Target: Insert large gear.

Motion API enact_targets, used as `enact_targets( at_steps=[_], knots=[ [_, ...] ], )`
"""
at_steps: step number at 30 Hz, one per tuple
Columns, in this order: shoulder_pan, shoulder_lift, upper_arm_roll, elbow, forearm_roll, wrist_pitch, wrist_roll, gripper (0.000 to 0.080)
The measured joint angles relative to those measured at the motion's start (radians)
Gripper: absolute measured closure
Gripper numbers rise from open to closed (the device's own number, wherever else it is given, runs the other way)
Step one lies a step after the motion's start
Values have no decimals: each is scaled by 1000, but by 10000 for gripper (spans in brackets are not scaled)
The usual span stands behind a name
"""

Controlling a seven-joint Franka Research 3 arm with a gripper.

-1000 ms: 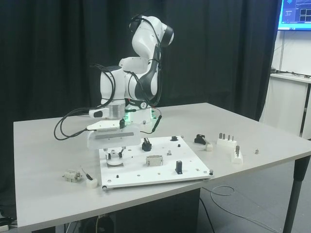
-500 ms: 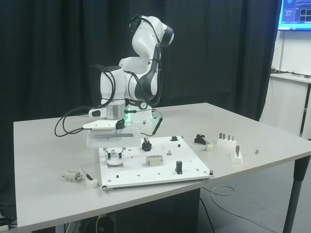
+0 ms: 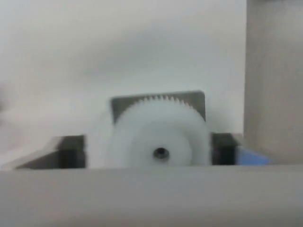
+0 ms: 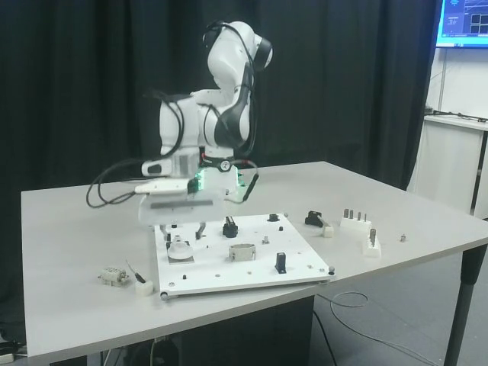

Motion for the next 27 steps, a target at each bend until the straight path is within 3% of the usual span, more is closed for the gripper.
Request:
enact_targets(
  at_steps=[6,7,11,12,20,27],
  knots=[
    [9,-66,-19,31,-69,-79,8,250],
    [9,-74,-20,36,-80,-90,12,57],
    [9,-96,-27,51,-121,-115,25,57],
    [9,-99,-29,54,-129,-116,26,14],
    [7,-96,-41,60,-169,-114,27,14],
    [-3,-67,-42,59,-178,-69,3,3]
  ],
)
